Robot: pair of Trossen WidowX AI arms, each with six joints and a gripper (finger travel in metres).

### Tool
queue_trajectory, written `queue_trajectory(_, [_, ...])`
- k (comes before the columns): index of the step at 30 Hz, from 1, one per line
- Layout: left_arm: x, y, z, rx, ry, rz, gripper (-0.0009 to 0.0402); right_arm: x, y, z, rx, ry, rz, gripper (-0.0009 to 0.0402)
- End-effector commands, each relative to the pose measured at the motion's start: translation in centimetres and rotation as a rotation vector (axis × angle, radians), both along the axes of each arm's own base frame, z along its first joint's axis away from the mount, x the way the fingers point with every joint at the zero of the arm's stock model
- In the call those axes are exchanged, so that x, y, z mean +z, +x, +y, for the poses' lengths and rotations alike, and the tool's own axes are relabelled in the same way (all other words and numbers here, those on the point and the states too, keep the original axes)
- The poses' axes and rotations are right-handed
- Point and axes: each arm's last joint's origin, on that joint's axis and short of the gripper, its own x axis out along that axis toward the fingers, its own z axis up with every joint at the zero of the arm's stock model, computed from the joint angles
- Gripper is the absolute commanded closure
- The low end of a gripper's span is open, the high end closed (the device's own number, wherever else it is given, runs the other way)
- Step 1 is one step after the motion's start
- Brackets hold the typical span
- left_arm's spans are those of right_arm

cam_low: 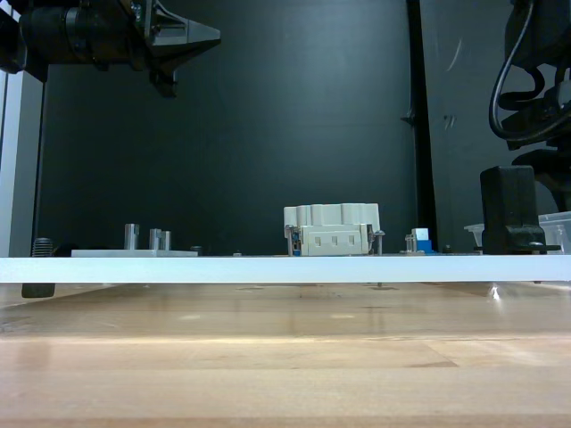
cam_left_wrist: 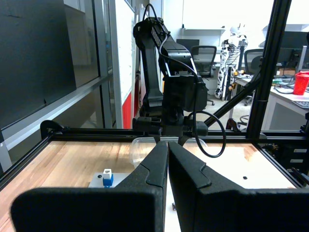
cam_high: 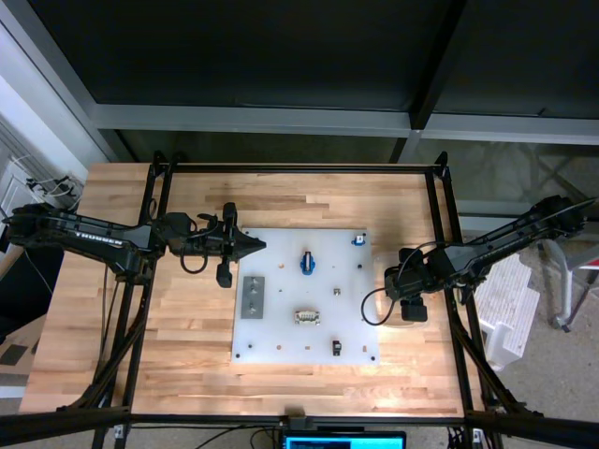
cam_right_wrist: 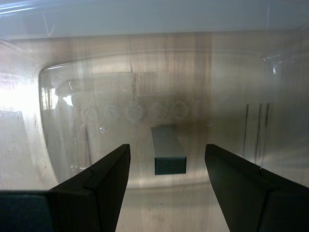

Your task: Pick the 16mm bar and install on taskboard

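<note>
A clear tray (cam_right_wrist: 48, 96) on the wooden table (cam_high: 140, 355) held a dark rectangular block (cam_right_wrist: 169, 153); office chairs (cam_left_wrist: 203, 54) stood beyond.

Matte black arms, looped black cables; white lettering on the left; left gripper (cam_high: 251, 245) above the taskboard (cam_high: 281, 339) edge; right gripper (cam_right_wrist: 166, 150) off its right side.

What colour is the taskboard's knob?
Blue knob, clearest in high view. Left gripper hovers near white taskboard's left edge; right gripper over clear tray.

The high camera is looking down on the whole taskboard (cam_high: 281, 337); the low one is peeking along its edge (very close). Wrist cameras are looking past the left gripper (cam_left_wrist: 167, 145) across the table (cam_left_wrist: 72, 159), and past the right gripper (cam_right_wrist: 167, 147) into a tray (cam_right_wrist: 96, 96).
</note>
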Motion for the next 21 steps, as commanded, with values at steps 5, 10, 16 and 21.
queue_trajectory(5, [0.02,0.00,0.01,0.000,0.000,-0.001,0.0393,-0.39,-0.18,-0.02,0.006,-0.003,0.006,0.0178])
queue_trajectory(10, [0.01,0.00,0.00,0.000,0.000,0.000,0.0393,-0.38,-0.12,0.00,0.008,-0.002,0.000,0.0188])
queue_trajectory(16, [0.01,0.00,0.01,0.000,0.000,0.000,0.0393,-0.37,-0.06,0.02,0.014,0.000,-0.006,0.0223])
queue_trajectory(21, [0.01,0.00,0.00,0.000,0.000,0.000,0.0393,-0.37,0.00,0.05,0.014,0.002,-0.013,0.0251])
